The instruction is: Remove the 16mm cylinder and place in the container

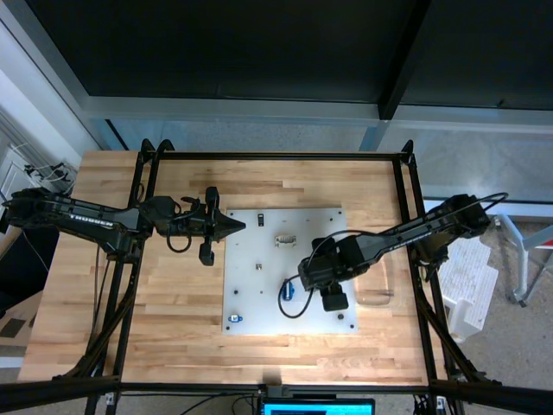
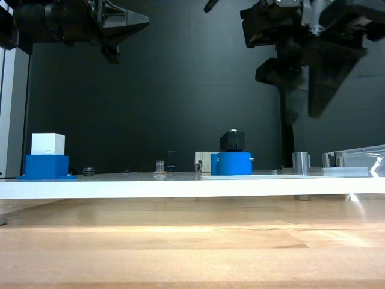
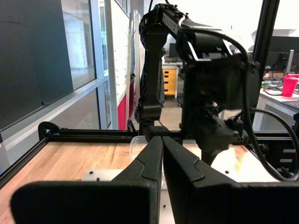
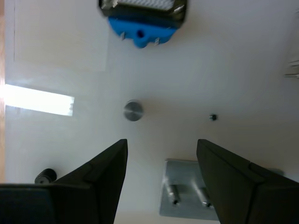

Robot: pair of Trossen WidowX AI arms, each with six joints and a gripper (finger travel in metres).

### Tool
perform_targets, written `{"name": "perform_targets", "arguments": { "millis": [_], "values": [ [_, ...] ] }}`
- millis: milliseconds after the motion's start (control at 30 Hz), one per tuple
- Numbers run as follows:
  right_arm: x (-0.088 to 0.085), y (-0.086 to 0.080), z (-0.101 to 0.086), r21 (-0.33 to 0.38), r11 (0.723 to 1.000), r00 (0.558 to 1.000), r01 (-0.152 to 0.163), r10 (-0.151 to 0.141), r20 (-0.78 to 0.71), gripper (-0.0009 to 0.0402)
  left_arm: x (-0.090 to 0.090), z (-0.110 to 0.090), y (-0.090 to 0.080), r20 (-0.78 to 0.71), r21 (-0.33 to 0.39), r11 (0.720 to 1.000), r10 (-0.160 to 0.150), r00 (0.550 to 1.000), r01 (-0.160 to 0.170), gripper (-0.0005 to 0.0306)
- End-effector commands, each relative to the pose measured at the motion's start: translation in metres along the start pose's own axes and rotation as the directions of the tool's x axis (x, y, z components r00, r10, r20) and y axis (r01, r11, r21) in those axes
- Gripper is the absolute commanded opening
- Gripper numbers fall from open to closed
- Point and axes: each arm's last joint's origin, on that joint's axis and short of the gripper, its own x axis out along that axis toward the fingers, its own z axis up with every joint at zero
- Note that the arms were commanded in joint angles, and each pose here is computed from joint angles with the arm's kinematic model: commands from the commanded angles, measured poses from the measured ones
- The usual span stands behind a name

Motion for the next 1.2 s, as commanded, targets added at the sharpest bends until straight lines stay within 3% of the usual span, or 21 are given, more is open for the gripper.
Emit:
{"name": "perform_targets", "arguments": {
  "millis": [33, 500, 733, 1200],
  "values": [
    [0.006, 0.002, 0.001, 0.022, 1.000, 1.000, 0.000, 0.000, -0.012, 0.0222, 0.000, 0.000, 0.000, 0.000, 0.000, 1.000, 0.000, 1.000, 0.000, 0.0000],
    [0.027, 0.014, 0.008, 0.023, 1.000, 1.000, -0.005, 0.005, -0.017, 0.0227, 0.000, 0.000, 0.000, 0.000, 0.000, 1.000, 0.000, 1.000, 0.000, 0.0000],
    [0.030, 0.015, 0.008, 0.040, 0.999, 1.000, 0.018, -0.018, -0.013, 0.0227, 0.000, 0.000, 0.000, 0.000, 0.000, 1.000, 0.000, 1.000, 0.000, 0.0000],
    [0.050, 0.021, 0.012, 0.060, 0.998, 1.000, 0.005, -0.004, -0.016, 0.0227, 0.000, 0.000, 0.000, 0.000, 0.000, 1.000, 0.000, 1.000, 0.000, 0.0000]
  ]
}}
